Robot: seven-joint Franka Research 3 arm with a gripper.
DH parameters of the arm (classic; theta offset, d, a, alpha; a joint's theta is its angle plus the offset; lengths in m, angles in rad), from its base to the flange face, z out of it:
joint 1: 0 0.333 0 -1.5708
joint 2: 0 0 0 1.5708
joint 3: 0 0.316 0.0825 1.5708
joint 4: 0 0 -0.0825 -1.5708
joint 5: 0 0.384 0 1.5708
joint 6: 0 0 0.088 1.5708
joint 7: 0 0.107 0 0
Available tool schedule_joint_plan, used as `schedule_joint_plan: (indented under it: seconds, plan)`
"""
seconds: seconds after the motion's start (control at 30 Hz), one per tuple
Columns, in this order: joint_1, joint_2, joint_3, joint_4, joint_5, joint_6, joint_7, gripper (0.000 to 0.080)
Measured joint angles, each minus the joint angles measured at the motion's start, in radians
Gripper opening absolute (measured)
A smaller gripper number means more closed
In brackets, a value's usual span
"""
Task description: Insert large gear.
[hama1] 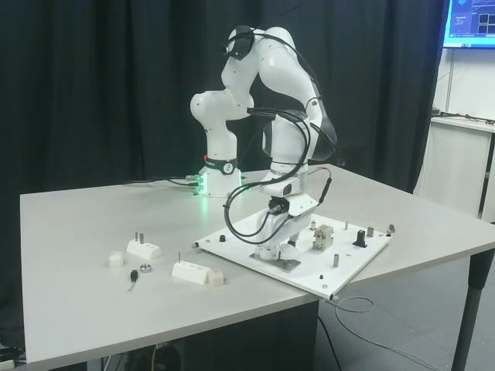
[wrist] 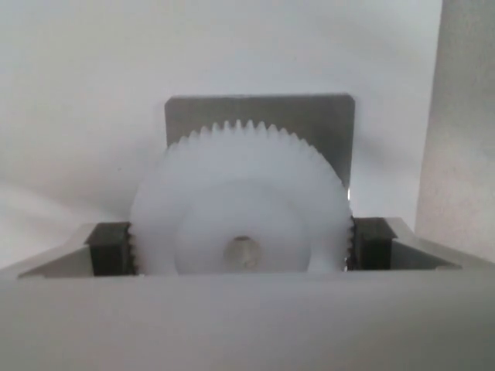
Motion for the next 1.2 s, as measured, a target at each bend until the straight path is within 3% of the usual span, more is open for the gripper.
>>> schedule_joint_plan:
  seconds: [0.6, 1.2]
  plan:
    - [-0.007, 0.003, 0.001, 0.0, 0.0, 0.016, -0.024, 0.0597]
    - [-0.006, -0.001, 0.004, 0.001, 0.0, -0.006, -0.043, 0.0597]
